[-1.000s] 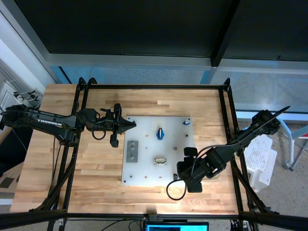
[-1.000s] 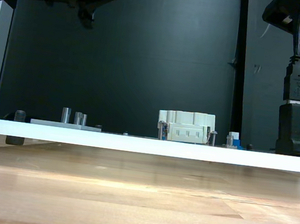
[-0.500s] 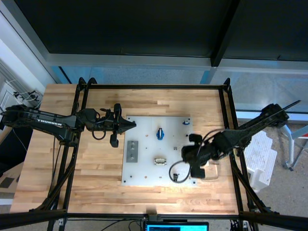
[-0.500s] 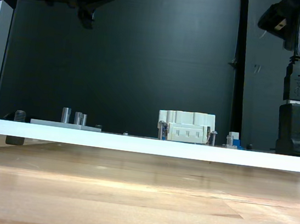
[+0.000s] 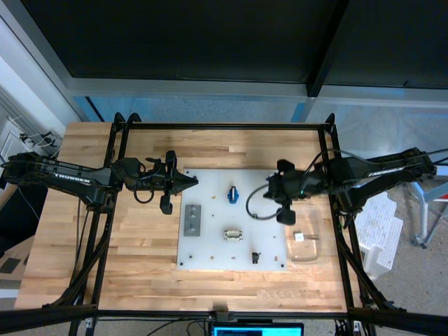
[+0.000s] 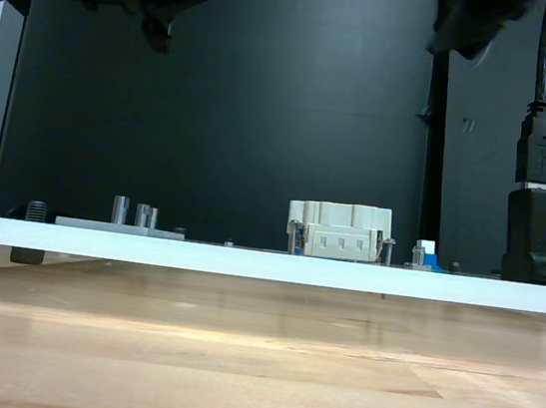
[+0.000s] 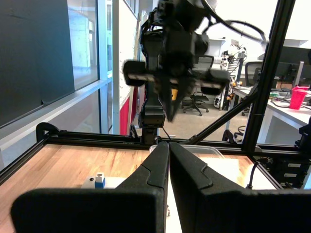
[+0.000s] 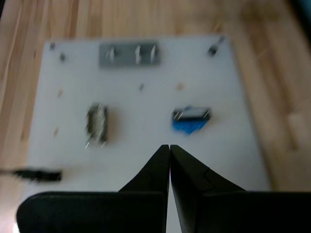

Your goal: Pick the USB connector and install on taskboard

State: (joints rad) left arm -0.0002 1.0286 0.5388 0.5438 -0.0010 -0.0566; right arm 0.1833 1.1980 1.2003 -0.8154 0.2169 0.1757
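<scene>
The USB connector [image 6: 539, 167] stands upright in the small black socket [image 6: 537, 244] at the near right of the white taskboard [image 5: 210, 245], with nothing holding it. It also shows as a small dark plug [image 5: 256, 257] from above and lies well apart from the fingers as the USB connector [image 8: 37, 174] in the right wrist view. My right gripper [image 5: 269, 190] hovers shut and empty over the board's far right, high above the taskboard [image 8: 146, 97]. My left gripper [image 5: 190, 182] is shut and empty above the board's left edge.
The board carries a grey block [image 5: 191, 220], a blue part [image 5: 233, 194] and a beige connector [image 5: 233, 235]. A clear tray [image 5: 313, 246] with a small white block [image 5: 299, 236] sits right of the board. A black frame [image 5: 224, 127] rims the table.
My right gripper has risen and swung from the board's near right corner to its far right. The USB connector stays standing in the socket. The left arm has not moved.
</scene>
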